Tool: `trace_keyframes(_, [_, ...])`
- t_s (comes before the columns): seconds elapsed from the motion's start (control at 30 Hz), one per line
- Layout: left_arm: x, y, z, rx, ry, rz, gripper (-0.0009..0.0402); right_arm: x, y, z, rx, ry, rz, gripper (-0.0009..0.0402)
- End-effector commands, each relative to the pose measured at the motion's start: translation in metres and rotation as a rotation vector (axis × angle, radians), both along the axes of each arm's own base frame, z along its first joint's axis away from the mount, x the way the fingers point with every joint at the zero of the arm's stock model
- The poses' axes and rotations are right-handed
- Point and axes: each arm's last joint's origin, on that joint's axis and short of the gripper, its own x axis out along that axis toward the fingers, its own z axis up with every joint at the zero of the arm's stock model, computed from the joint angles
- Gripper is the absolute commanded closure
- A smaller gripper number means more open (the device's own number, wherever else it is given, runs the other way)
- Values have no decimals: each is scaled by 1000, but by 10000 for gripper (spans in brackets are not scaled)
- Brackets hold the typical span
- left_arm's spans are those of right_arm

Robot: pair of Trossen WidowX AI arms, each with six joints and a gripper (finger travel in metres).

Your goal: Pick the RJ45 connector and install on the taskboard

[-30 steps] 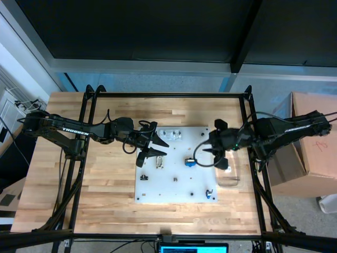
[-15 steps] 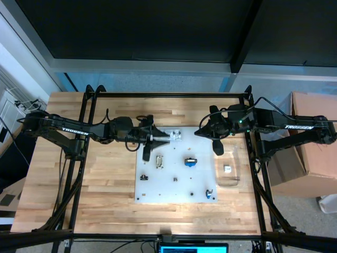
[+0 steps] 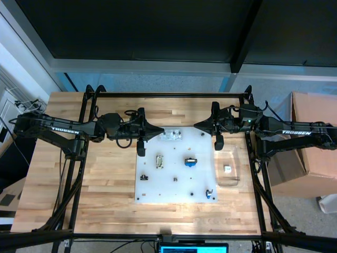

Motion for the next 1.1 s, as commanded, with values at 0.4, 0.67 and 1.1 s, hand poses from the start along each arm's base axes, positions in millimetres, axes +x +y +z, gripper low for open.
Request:
trace_keyframes(0.4, [-3,-1,-9,42,24,-9,394,-11,5,-21,-23,-59,-23,394])
trace_keyframes(0.67, [-9,-1,-27,31,49,13,394,-10,5,-19,-34,-76,-20,394])
trace_keyframes(1.1, [-13,-1,-23,43,22,-4,394,-10,5,-31,-17,-49,-20,394])
